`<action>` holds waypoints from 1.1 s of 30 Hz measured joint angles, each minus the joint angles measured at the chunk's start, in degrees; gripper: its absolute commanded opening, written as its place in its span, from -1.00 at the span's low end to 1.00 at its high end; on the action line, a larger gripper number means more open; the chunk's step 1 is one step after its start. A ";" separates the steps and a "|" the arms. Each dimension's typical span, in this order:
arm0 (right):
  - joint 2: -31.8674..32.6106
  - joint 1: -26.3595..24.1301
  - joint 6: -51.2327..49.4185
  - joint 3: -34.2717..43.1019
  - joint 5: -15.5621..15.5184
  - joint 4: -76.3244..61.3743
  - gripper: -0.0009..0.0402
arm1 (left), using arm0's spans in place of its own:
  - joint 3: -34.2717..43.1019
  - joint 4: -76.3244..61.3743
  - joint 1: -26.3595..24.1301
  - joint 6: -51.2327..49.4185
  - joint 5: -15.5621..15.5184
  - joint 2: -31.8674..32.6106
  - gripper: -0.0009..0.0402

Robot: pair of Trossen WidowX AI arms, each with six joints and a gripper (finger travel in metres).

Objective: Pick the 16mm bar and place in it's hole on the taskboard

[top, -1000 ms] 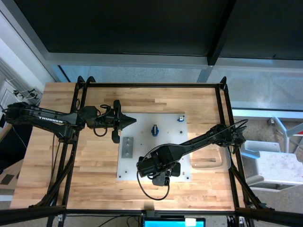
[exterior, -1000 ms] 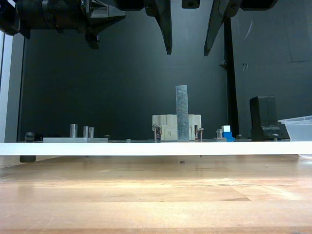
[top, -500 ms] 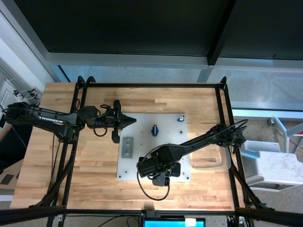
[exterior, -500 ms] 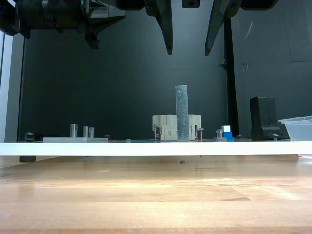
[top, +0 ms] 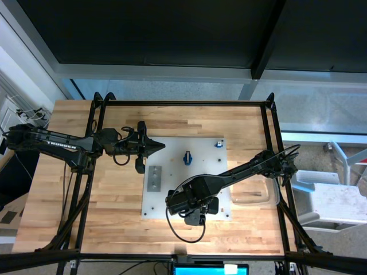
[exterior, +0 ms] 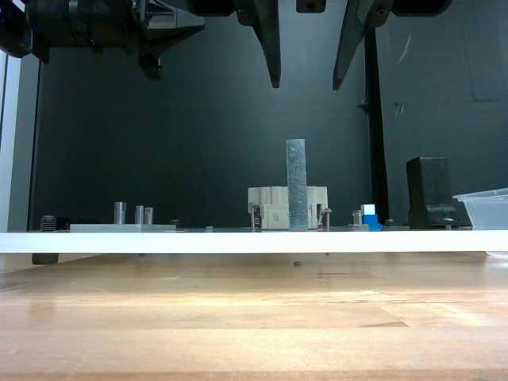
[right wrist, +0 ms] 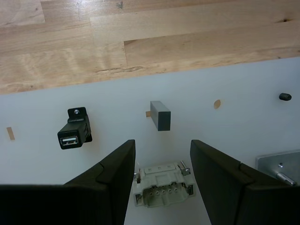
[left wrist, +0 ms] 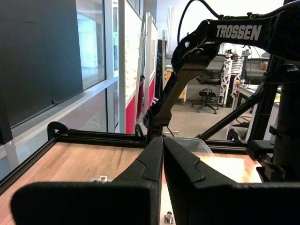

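The 16mm bar (exterior: 296, 184) is a grey square bar standing upright and free on the white taskboard (top: 172, 172), in front of a beige connector (exterior: 274, 208). My right gripper (exterior: 305, 79) hangs open straight above it, fingers well clear of its top. From the right wrist camera the bar (right wrist: 160, 115) shows between the open fingers (right wrist: 115, 173), with a tan sliver of hole at its foot; how deep it sits I cannot tell. The right gripper (top: 195, 211) hides the bar from above. My left gripper (top: 159, 146) is shut on nothing at the board's far left corner, fingertips (left wrist: 162, 152) together.
On the board stand a black USB socket (right wrist: 74, 129), the beige connector (right wrist: 164, 190), a grey block with pegs (top: 155, 177), and a blue part (top: 187, 157). A clear plastic bin (top: 252, 197) lies just right of the board. A black frame (top: 183, 103) rims the table.
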 measured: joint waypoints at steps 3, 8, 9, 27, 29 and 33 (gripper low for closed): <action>0.00 0.00 0.00 0.00 0.00 0.02 -0.17 | 0.00 0.00 0.00 -0.02 0.00 0.00 -0.96; 0.33 -0.07 1.77 0.00 0.00 0.66 -0.14 | 0.00 0.00 0.00 0.00 0.00 0.00 -0.96; 0.50 -0.09 2.21 0.04 0.00 0.81 -0.13 | 0.00 0.00 0.00 0.00 0.00 0.00 -0.96; 4.42 -0.35 3.63 -0.98 -0.04 4.09 0.09 | 0.00 0.02 0.00 -0.02 0.00 -0.04 -0.96; 4.74 -0.35 4.72 -1.38 -0.11 4.42 0.09 | 0.00 -0.20 0.00 0.00 0.00 -0.02 -0.96; 4.74 -0.35 5.84 -3.28 -0.26 6.36 0.10 | 0.00 -0.20 0.00 -0.02 0.00 -0.02 -0.96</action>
